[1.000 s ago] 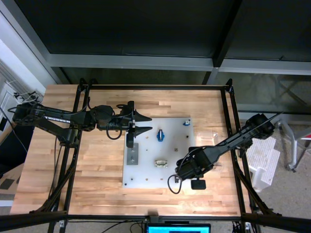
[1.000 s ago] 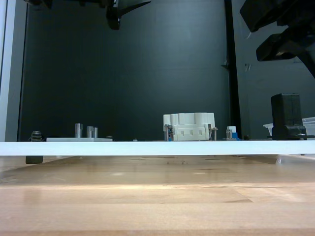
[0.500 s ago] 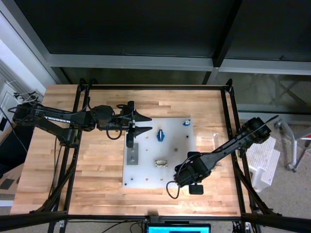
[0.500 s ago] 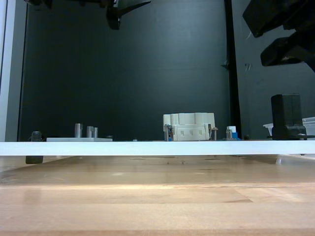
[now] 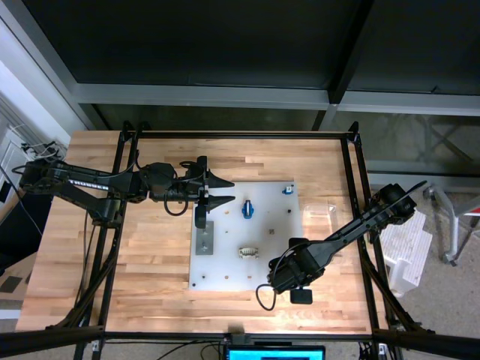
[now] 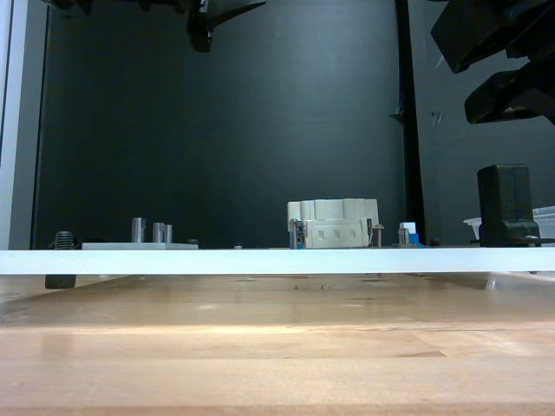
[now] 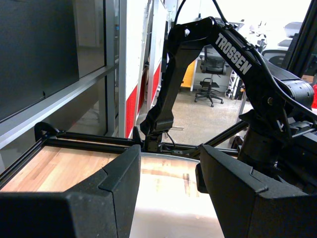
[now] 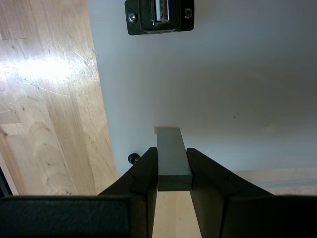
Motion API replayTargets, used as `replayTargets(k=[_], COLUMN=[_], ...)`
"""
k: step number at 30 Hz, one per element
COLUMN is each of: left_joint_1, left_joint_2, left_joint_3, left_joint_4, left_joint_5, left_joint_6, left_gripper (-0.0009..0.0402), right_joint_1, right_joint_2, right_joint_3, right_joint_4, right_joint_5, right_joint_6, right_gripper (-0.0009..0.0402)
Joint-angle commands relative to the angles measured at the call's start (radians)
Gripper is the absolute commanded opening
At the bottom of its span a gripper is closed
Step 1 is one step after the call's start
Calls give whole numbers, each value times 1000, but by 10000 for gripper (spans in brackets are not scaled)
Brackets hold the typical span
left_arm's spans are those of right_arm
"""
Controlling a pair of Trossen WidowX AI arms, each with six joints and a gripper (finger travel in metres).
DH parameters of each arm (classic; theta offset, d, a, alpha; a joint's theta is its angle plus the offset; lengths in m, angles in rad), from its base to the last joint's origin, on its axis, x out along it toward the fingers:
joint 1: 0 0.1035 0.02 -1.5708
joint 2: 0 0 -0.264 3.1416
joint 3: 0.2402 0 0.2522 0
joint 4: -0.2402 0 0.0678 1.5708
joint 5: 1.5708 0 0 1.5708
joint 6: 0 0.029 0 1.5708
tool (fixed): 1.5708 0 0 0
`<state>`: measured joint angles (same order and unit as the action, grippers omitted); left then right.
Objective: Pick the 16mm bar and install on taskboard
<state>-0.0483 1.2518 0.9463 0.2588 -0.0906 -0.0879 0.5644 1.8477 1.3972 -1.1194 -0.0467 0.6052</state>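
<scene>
Dim room, overhead light; glare on table [image 8: 47, 69], overexposed brightness beyond left pincer [image 7: 168, 158]

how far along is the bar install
Done: the 16mm bar is picked up, gripped in the right hand. In hand: that hand holds it above the near edge of the taskboard, clear of any seat. Left: seating it. The left hand hangs open over the board's far left side.

The black right end effector [image 5: 285, 274], holding the short grey metal bar [image 8: 171, 146], has slid toward the near edge of the white task board [image 5: 225, 274], maybe slightly left too.
</scene>
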Motion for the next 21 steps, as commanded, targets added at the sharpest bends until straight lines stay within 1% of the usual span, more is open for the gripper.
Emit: replayTargets(k=[1, 21], left_joint_1=[0, 0], left_joint_2=[0, 0], left_joint_3=[0, 0], left_joint_4=[0, 0], left_joint_5=[0, 0], left_joint_6=[0, 0], left_gripper=[163, 163], right_joint_1=[2, 8], right_joint_2=[9, 14], right_joint_3=[-2, -30], right_joint_4=[-1, 29], right_joint_5=[-2, -6], right_joint_6=[-1, -11], right_gripper=[2, 2])
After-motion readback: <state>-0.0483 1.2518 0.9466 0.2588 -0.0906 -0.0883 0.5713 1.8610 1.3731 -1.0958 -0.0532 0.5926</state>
